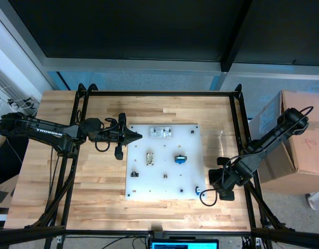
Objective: Unfasten the M12 nut and place it in the container
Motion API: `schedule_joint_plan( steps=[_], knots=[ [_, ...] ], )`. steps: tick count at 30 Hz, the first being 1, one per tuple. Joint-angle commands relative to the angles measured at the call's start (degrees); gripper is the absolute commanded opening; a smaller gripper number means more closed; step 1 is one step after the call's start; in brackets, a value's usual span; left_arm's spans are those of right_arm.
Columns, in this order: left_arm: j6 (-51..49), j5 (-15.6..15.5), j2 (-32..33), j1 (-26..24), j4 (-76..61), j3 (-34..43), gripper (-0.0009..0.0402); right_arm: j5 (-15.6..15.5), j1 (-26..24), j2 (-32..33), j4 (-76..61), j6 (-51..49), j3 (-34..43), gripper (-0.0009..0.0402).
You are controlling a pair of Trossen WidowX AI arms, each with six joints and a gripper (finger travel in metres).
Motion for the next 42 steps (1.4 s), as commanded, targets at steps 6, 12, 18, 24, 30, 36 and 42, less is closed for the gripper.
schedule_joint_plan(
  steps=[6,12,18,24,30,36,42],
  knots=[
    [0.0,0.02,0.0,0.0,0.02,0.02,0.0,-0.04,1.27,1.75,4.66,3.15,-4.55,0.0007],
    [0.0,0.02,0.0,0.02,0.02,0.02,0.0,-0.85,1.64,3.06,5.22,4.85,-5.7,0.0027],
    [0.0,0.02,0.0,0.0,0.02,0.02,0.0,-1.01,1.92,3.76,5.4,5.9,-5.77,0.0088],
    [0.0,0.02,0.0,0.02,0.02,0.02,0.0,-1.53,2.49,3.76,5.44,6.36,-5.73,0.0159],
    [0.0,0.02,0.0,0.0,0.02,0.02,0.0,-1.55,2.89,3.76,5.38,6.36,-5.2,0.0217],
    [0.0,0.02,0.0,0.0,0.02,0.02,0.0,-4.94,3.08,3.74,5.31,6.32,-3.98,0.0249],
    [0.0,0.02,0.0,0.0,0.02,0.02,0.0,-5.66,3.48,3.74,3.32,6.25,-0.48,0.0243]
  ],
)
